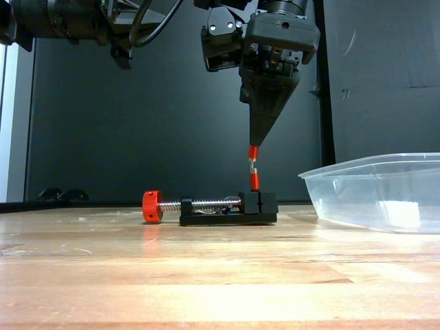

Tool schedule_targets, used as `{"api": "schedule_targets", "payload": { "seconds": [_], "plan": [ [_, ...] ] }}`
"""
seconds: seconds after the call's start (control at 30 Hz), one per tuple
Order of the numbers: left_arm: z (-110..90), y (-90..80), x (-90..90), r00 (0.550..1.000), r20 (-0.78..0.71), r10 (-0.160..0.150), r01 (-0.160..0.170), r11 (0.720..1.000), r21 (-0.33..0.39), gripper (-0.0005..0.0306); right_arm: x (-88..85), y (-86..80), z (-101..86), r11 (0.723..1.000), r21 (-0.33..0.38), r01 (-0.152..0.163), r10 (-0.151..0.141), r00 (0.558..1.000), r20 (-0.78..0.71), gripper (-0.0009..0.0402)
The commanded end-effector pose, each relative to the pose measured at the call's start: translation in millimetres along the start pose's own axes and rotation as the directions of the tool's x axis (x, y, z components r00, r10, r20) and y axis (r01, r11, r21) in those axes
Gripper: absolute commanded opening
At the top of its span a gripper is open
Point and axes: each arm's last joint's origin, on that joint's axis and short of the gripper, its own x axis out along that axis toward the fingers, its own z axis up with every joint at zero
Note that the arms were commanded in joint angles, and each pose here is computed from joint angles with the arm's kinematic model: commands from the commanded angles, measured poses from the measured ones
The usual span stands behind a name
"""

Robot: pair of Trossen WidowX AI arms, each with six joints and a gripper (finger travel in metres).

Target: Pick the rca connector and install on the hub

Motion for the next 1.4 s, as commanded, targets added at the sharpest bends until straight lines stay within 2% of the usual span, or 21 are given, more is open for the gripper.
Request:
{"api": "schedule_targets", "payload": {
  "seconds": [0.03, 1.4],
  "plan": [
    [-0.1, 0.0, 0.1, 1.0, 0.0, 0.0, 0.0, 1.0, 0.0, 0.0, 1.0, -0.1, -0.2, 1.0, -0.001, 0.001, -0.001, 1.0, -0.004, 0.0],
    [0.0, 0.0, 0.1, 1.0, 0.0, 0.0, 0.0, 1.0, 0.0, 0.0, -6.0, -1.2, -1.3, 1.0, -0.009, -0.006, 0.006, 1.0, 0.005, 0.0]
  ]
}}
